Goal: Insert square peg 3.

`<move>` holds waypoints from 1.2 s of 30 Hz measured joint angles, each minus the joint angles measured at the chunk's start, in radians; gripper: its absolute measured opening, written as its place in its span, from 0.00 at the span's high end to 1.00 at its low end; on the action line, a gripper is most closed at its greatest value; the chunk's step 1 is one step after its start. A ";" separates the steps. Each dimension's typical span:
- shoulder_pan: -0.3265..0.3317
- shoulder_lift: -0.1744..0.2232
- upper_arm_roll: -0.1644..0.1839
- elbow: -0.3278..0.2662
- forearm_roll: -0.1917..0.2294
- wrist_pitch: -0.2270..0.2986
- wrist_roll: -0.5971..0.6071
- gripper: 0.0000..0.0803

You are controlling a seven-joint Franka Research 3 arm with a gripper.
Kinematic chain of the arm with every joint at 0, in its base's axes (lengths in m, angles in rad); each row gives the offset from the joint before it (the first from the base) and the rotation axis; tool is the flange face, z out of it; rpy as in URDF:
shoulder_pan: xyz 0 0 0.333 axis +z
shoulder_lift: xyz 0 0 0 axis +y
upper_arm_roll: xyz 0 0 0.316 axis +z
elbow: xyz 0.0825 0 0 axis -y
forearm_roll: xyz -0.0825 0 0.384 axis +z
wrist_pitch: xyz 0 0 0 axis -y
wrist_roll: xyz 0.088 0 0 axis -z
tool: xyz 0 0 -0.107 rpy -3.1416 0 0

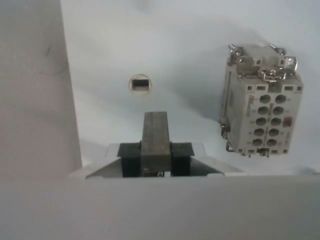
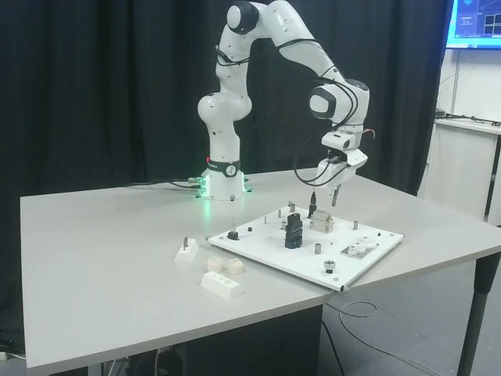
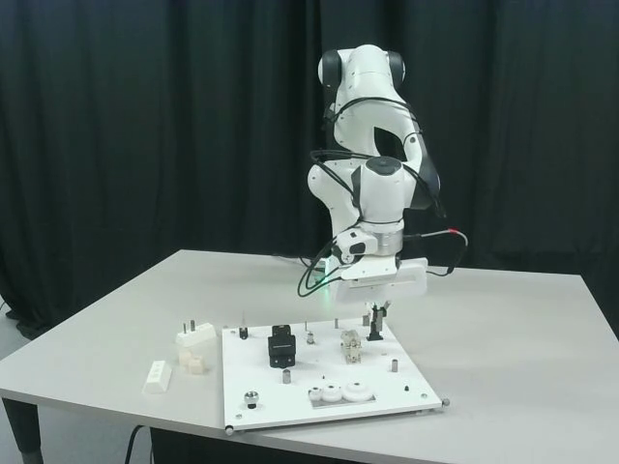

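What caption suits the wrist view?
Fingers grip a square peg above the white board's square hole.

My base is bolted to the grey table (image 2: 94,235) near its far edge; a white board (image 2: 266,254) lies toward the front edge, with three small white blocks (image 2: 221,283) just beside it

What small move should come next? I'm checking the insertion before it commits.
Probably a short sideways shift to centre the square peg over the square hole, then a slow descent. In the wrist view the gripper is shut on the peg, the hole lies off beyond its tip, and the grey connector stands to one side.
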 joint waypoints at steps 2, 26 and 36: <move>0.000 0.000 0.001 -0.001 0.000 0.001 0.005 0.86; 0.000 -0.001 0.017 -0.080 0.025 0.139 0.021 0.86; 0.000 -0.001 0.017 -0.098 0.025 0.174 0.021 0.86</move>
